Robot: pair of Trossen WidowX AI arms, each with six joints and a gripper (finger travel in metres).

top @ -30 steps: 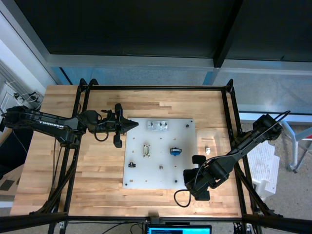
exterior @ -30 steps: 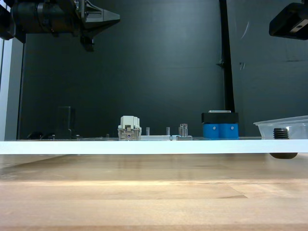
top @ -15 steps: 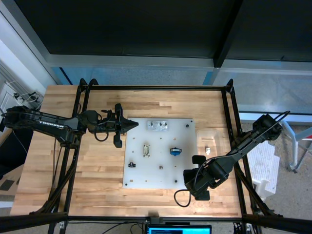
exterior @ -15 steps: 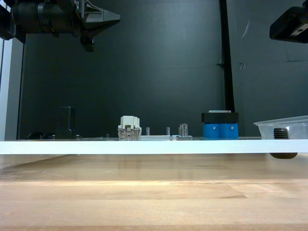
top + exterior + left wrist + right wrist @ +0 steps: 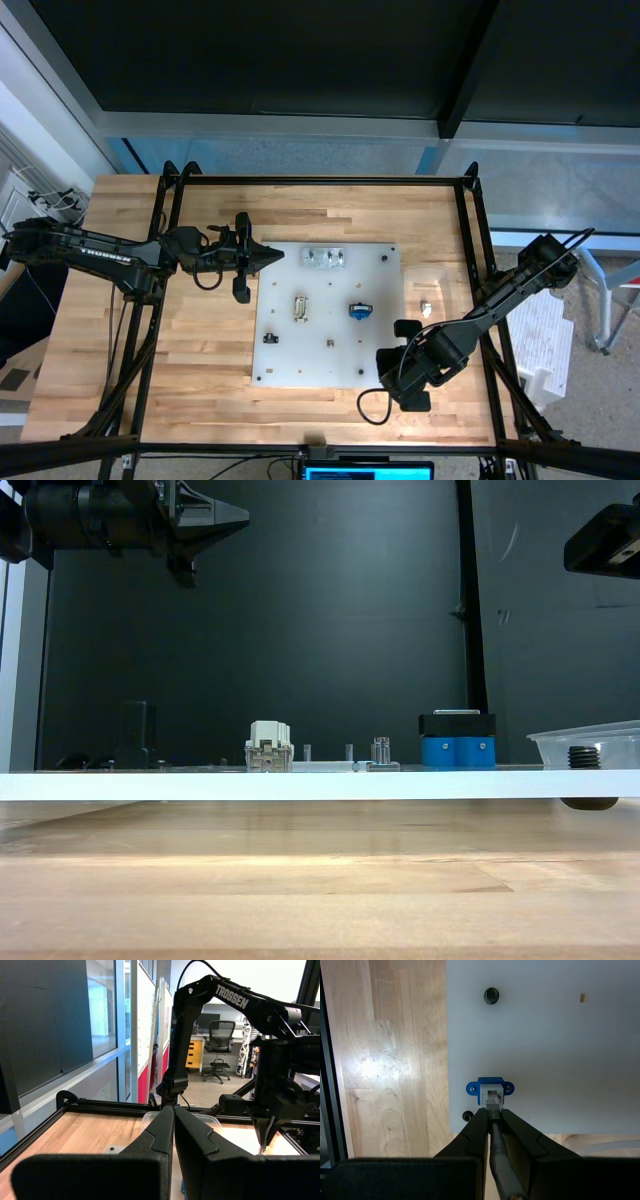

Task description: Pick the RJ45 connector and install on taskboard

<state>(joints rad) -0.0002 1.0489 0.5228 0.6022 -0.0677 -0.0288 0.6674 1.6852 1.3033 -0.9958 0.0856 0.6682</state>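
The taskboard (image 5: 300, 355) is a white plate lying mid-table; from table height it shows edge-on (image 5: 300, 783). My right gripper (image 5: 493, 1111) is shut on the RJ45 connector (image 5: 493, 1100), a tiny pale plug held pointing down over a blue fitting (image 5: 506, 1088) near the taskboard's (image 5: 560, 1050) corner. From above, the right gripper (image 5: 400, 380) covers that corner, and it hangs well above the plate (image 5: 605, 540). The left wrist view shows it (image 5: 261, 1146) with a pale tip. My left gripper (image 5: 275, 256) is shut on nothing, raised over the board's far left edge (image 5: 240, 517).
A clear plastic tray (image 5: 440, 285) sits right of the board with a small pale item (image 5: 426, 308) inside. Blue blocks (image 5: 457, 751), a beige socket (image 5: 269, 746) and a silvery fitting (image 5: 323, 258) stand on the board. A black frame (image 5: 320, 181) rings the table.
In the low view the right gripper has drifted slightly right and down. The left arm has not moved.
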